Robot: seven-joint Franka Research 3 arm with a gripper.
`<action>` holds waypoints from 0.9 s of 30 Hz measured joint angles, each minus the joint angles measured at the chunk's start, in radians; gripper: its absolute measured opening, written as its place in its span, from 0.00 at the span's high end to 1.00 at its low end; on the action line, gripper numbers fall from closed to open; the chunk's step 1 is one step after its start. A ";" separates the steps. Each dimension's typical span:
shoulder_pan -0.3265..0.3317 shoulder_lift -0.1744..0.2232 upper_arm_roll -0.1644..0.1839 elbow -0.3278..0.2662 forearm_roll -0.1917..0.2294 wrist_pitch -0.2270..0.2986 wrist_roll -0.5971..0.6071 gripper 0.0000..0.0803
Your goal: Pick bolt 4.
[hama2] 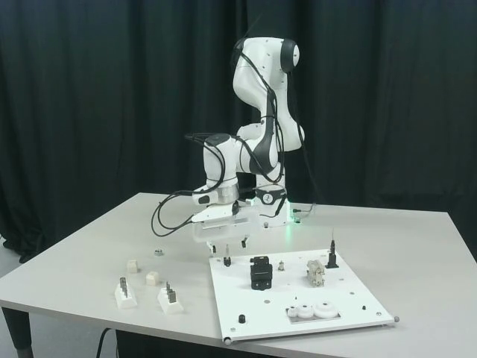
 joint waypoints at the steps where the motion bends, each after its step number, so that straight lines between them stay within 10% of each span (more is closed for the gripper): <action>1: 0.001 -0.002 0.000 0.002 0.000 -0.005 0.002 0.02; 27: 0.002 -0.024 -0.001 0.031 -0.013 -0.049 0.021 0.00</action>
